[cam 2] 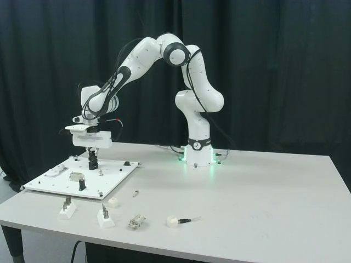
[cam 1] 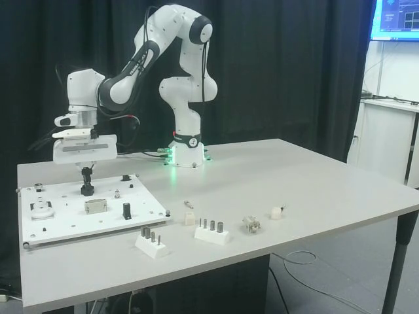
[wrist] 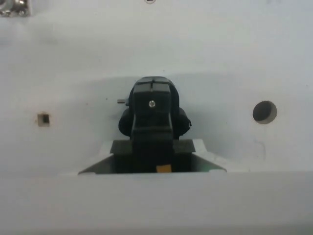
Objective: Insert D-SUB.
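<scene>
Connector – a black D-SUB plug (wrist: 152, 111) pinched in the gripper (wrist: 152, 147), jaws closed snugly on its body, hanging straight down past the fingertips. Long axis upright, mating end pointing down toward the white board (cam 1: 88, 219) at the table's (cam 1: 314, 190) edge. Seen from the two room views held over the board's rear part, tip touching it or just above – cannot tell which. Hard to say where the matching socket sits; a small metal block (cam 1: 95, 206) lies nearer the board's front, apart from the plug. Chunky black shell, small screw (wrist: 152, 103) on its face, rounded shoulders either side. Likely still to be lined up squarely before pressing down
</scene>
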Robot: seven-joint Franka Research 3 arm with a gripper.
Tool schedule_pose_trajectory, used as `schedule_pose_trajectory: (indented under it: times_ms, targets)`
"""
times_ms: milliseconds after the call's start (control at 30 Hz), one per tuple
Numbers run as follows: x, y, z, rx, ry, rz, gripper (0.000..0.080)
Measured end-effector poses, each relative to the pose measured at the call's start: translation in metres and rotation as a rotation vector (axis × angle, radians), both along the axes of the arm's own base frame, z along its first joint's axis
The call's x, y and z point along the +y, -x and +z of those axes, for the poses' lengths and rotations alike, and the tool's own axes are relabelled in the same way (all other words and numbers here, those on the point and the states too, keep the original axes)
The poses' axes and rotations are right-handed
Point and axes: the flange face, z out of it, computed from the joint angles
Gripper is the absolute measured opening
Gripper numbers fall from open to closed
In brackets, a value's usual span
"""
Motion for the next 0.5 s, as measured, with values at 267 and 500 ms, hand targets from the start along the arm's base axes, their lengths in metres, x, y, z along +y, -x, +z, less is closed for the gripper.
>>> schedule_pose_trajectory:
  times_ms: [267,500]
  targets:
    - [0.0001,-0.0002,-0.0008,0.002,0.001,-0.001,0.0153]
    - [0.0005,-0.0014,-0.0021,0.005,0.003,-0.002,0.0153]
